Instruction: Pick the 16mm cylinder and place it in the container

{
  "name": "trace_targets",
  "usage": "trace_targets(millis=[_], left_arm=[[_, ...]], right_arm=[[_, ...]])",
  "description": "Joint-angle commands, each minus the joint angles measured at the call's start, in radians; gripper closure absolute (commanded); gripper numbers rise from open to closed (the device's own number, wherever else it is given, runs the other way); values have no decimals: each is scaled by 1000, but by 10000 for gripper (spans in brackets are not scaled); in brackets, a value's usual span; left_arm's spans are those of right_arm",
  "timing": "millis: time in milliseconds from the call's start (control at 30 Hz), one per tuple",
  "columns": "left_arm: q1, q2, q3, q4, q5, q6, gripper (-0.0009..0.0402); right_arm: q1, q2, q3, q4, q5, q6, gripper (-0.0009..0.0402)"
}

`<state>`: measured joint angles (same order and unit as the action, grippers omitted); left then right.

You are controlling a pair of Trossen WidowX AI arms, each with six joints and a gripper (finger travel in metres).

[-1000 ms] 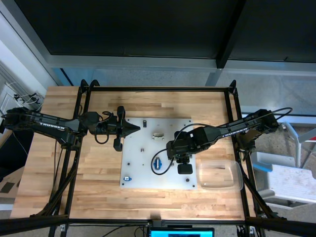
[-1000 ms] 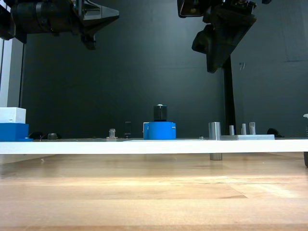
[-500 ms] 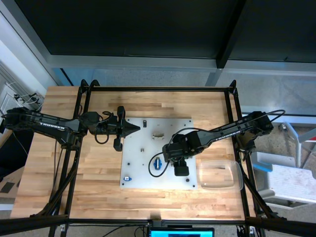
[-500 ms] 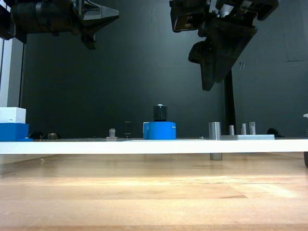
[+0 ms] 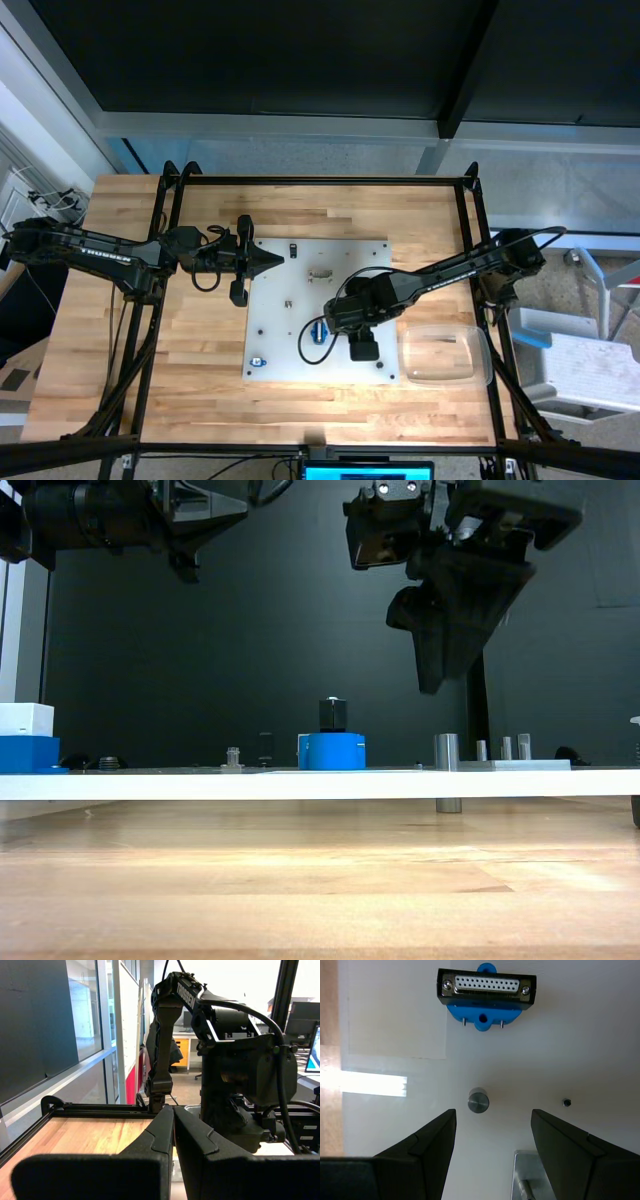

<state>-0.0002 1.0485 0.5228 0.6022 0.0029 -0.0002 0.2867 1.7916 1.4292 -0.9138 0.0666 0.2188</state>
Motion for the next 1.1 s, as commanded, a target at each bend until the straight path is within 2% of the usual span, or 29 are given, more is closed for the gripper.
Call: trace_targets(millis=[33,67,200,1100], left_arm=[[0,0,0,0,0,0,393],[0,0,0,0,0,0,393],[0,0,0,0,0,0,393],[0,0,0,0,0,0,393]], right_arm=[[3,0,0,3,29,0,185],[4,0,0,3,40,1,185],[8,16,-2,-2,43,1,185],[22,83,-14,46,19,5,185]])
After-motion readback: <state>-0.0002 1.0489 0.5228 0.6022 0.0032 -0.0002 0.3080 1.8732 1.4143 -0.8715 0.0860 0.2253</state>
